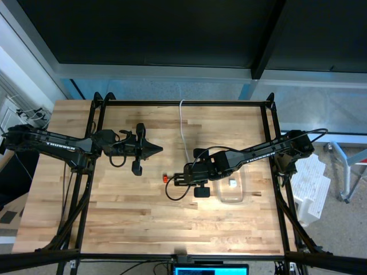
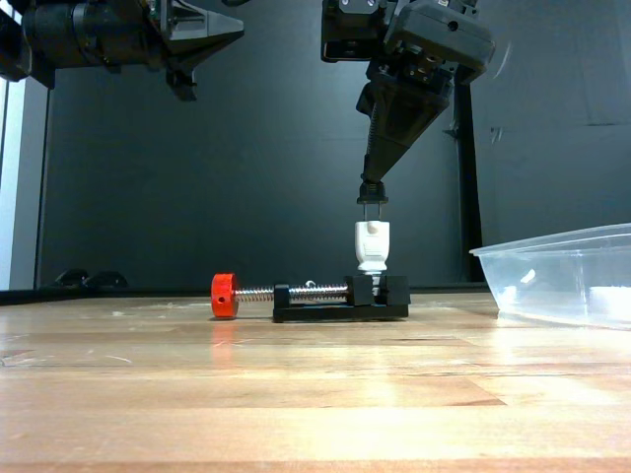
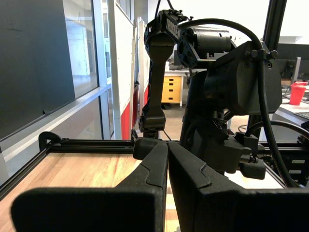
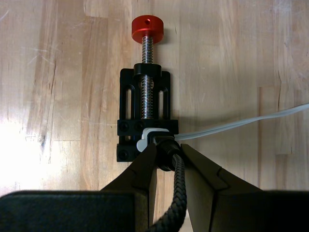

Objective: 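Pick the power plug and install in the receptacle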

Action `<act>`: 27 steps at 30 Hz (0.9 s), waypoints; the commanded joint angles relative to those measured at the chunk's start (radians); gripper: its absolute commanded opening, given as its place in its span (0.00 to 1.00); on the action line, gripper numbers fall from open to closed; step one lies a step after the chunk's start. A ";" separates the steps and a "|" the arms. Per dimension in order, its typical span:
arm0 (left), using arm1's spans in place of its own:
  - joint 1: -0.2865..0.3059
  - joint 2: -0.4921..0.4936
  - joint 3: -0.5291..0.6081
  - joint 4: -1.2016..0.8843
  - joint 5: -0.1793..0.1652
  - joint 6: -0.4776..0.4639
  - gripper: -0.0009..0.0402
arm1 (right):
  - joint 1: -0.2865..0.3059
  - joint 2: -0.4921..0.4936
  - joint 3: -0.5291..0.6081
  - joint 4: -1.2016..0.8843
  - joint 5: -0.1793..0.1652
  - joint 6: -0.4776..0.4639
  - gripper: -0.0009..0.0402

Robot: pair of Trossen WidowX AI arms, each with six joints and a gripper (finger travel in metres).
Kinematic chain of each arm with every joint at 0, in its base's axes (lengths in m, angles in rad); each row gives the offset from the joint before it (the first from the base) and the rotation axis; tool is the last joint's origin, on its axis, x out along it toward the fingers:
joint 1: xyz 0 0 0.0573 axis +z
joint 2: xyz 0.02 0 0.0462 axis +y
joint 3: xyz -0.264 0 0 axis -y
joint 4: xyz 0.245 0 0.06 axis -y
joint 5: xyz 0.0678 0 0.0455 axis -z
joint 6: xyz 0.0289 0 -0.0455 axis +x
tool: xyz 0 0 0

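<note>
My right gripper (image 2: 373,182) points straight down, shut on the small black power plug (image 2: 372,192). The plug's prongs hang right at the top of the white receptacle (image 2: 372,246), which stands upright in the black vise (image 2: 340,299). In the right wrist view the plug (image 4: 167,157) sits between my right gripper's (image 4: 166,147) fingers, directly over the receptacle (image 4: 148,136), with a black braided cord (image 4: 176,193) trailing from it. My left gripper (image 1: 153,149) hovers shut and empty, high at the left and apart from the vise.
The vise's red knob (image 2: 224,296) sticks out to the left. A long white cable (image 1: 184,129) runs from the receptacle to the far edge. A clear plastic tray (image 1: 232,192) holding a small white piece (image 1: 233,183) lies just right of the vise.
</note>
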 commanded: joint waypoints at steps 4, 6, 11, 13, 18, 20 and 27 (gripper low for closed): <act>0.000 0.000 0.000 0.000 0.000 0.000 0.02 | 0.000 0.000 -0.026 0.027 0.000 0.001 0.02; 0.000 0.000 0.000 0.000 0.000 0.000 0.02 | 0.000 0.000 -0.032 0.031 0.000 0.001 0.02; 0.000 0.000 0.000 0.000 0.000 0.000 0.02 | 0.000 0.003 -0.044 0.042 0.000 0.000 0.02; 0.000 0.000 0.000 0.000 0.000 0.000 0.02 | 0.000 0.012 -0.044 0.042 0.000 0.000 0.02; 0.000 0.000 0.000 0.000 0.000 0.000 0.02 | -0.001 0.035 -0.045 0.051 -0.008 -0.003 0.02; 0.000 0.000 0.000 0.000 0.000 0.000 0.02 | -0.001 0.042 -0.045 0.055 -0.009 -0.003 0.02; 0.000 0.000 0.000 0.000 0.000 0.000 0.02 | -0.001 0.046 -0.051 0.055 -0.009 0.001 0.02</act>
